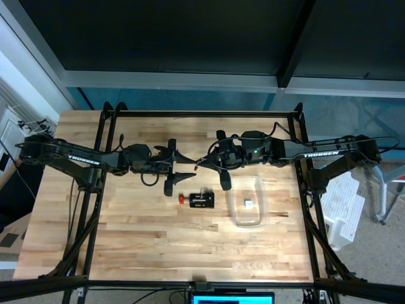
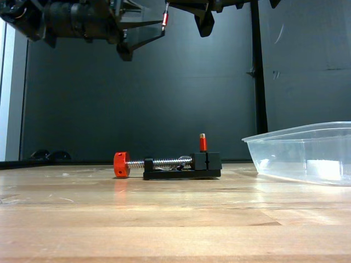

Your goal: Pick the rca connector and install on the hub

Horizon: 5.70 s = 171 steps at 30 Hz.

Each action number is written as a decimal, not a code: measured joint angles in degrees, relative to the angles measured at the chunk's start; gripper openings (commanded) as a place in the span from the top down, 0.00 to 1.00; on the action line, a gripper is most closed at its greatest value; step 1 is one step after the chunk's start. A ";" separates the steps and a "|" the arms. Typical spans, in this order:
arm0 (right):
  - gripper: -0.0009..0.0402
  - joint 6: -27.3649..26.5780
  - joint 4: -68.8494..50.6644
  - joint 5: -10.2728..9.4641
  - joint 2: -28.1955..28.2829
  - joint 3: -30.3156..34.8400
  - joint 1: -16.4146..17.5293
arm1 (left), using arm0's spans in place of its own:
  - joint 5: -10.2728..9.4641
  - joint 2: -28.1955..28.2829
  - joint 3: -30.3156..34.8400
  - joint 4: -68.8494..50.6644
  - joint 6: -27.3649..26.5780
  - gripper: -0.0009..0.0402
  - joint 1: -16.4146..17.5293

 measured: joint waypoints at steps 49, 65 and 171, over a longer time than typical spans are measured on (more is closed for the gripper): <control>0.57 0.52 -4.37 1.92 -0.81 0.46 -0.02 | 0.33 0.83 1.77 -1.66 0.02 0.94 0.02; 0.57 -2.43 -53.09 1.97 10.97 32.15 0.13 | 0.33 0.83 1.75 -2.10 0.04 0.93 0.02; 0.98 -6.91 -80.24 7.85 31.82 57.53 5.62 | -0.94 -8.70 -4.00 -9.14 -4.74 0.64 0.02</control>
